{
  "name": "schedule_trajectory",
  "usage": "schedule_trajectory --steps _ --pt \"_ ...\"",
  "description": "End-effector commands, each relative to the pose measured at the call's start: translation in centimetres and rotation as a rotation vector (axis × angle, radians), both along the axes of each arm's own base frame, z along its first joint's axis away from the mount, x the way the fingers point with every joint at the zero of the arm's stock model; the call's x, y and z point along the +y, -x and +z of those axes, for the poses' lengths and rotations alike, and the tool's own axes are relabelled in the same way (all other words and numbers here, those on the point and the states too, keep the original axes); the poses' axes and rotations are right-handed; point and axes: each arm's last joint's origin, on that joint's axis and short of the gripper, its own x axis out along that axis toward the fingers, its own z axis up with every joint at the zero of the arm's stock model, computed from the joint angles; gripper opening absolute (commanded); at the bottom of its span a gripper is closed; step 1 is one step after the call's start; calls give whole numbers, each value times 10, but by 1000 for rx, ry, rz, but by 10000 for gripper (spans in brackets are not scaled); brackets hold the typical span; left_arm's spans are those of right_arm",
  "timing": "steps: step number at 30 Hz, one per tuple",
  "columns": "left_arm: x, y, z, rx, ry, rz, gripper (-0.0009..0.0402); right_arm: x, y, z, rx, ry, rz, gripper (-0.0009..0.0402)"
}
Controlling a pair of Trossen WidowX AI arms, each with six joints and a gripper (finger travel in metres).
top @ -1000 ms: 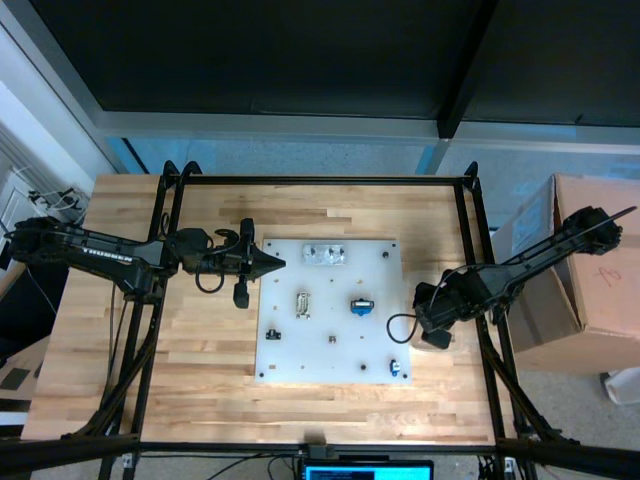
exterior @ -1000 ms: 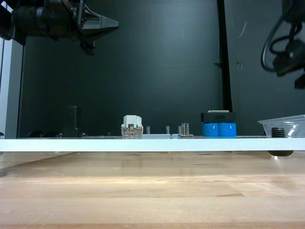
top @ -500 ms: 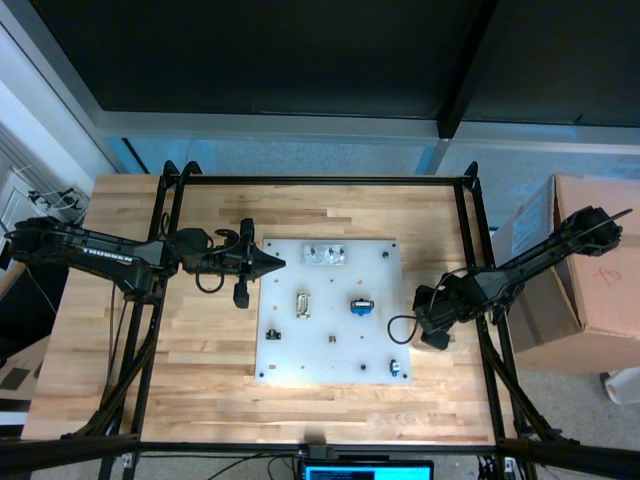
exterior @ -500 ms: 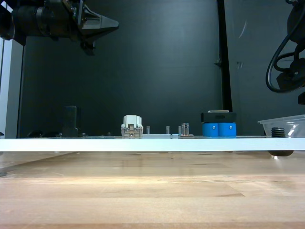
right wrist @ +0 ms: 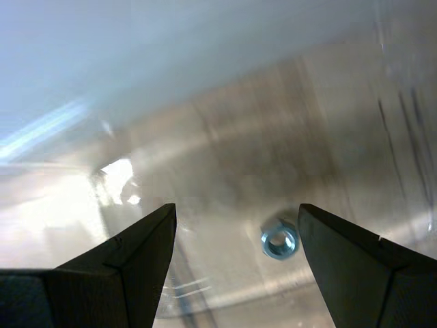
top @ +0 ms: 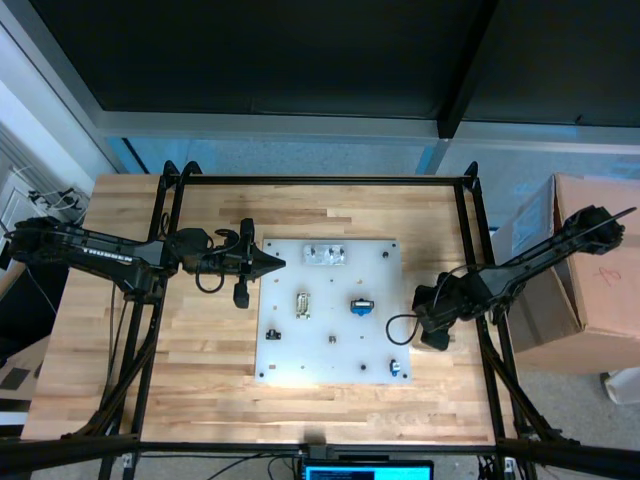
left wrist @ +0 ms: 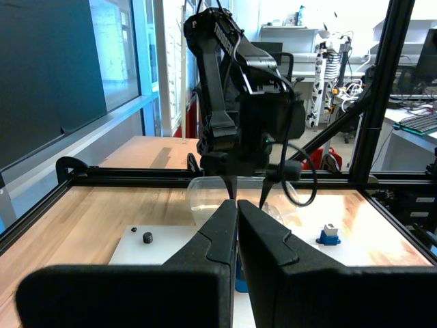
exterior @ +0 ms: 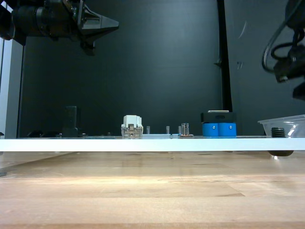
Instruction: Unfasten the M12 nut and place it in the container
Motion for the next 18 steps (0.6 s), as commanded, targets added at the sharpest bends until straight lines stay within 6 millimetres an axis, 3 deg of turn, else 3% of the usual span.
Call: schedule_trajectory --steps 1,10,18 --pt "0 0 0 0 0 0 0 0 -3 22 -58 25 18 227" --pt "0 0 0 0 0 0 0 -12 -20 92 -277 137 151 152" --pt "0 0 0 0 0 0 0 -42 -34 121 -535 162 230 59"
